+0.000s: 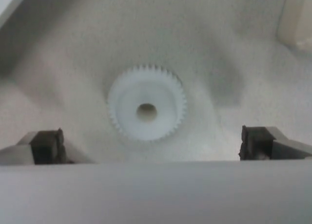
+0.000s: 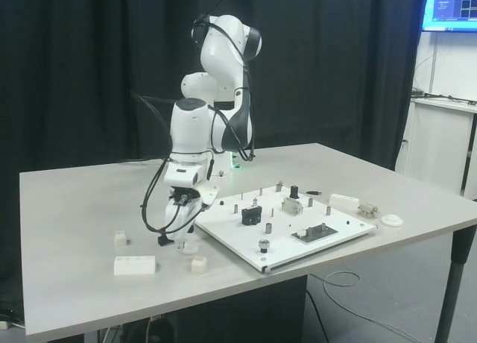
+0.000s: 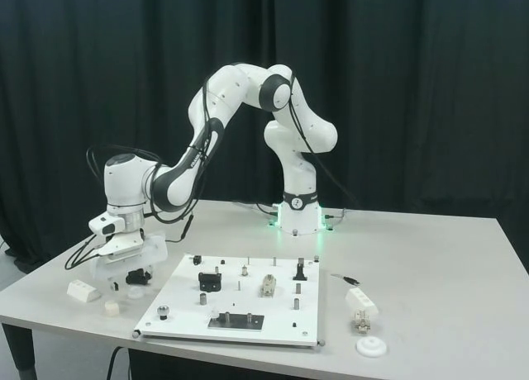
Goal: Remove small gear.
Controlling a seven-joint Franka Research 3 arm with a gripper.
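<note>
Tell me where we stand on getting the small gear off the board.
Done, by the look of it: the small gear lies flat on the bare grey table, off the white board. In hand: the gripper hovers over it, fingers open, one to each side of the gear and not touching it. Left: lift the arm clear.

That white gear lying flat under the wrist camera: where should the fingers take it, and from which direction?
Grip the gear across its toothed outer rim, coming straight down from above. It lies flat on the table with its centre hole facing up, so only the rim gives opposing faces. The gripper is open wider than the gear, one finger on each side of it.
</note>
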